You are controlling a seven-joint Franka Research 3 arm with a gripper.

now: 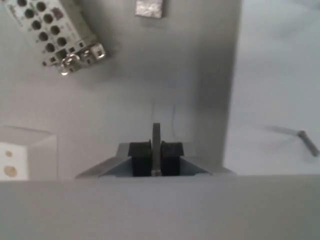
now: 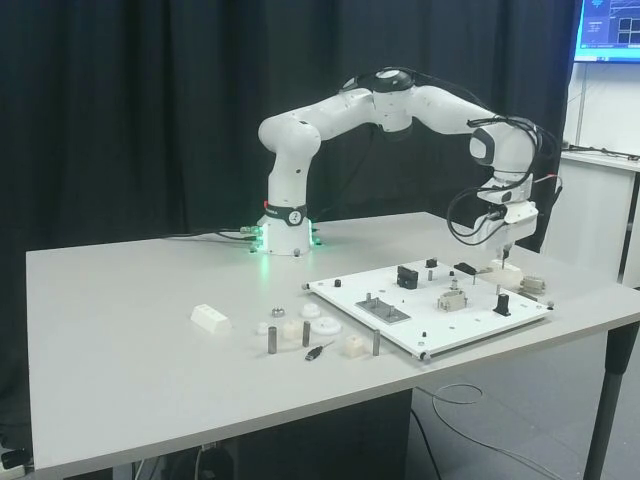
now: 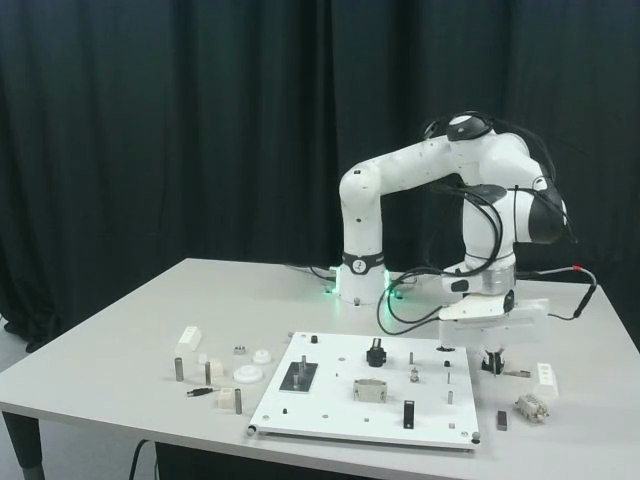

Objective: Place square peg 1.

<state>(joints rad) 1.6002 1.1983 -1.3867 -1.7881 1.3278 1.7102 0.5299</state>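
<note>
In the wrist view my gripper [image 1: 156, 156] is shut on a thin grey square peg [image 1: 156, 136], which sticks out past the black pads [image 1: 140, 152]. It hangs above the white assembly board [image 1: 125, 100], close to the board's edge where the grey table [image 1: 275, 75] begins. In the room views the gripper [image 2: 497, 243] [image 3: 490, 360] hovers over the right end of the board [image 2: 380, 325] [image 3: 330, 405], a little above its surface. The peg is too small to make out there.
A grey multi-pin connector [image 1: 55, 30] [image 3: 530, 407] and a white block [image 1: 20, 155] [image 3: 546, 380] lie near the gripper. Black fixtures [image 2: 406, 276] and upright pins stand on the board. Loose white gears, pegs and a white block [image 2: 210, 318] lie left of the board.
</note>
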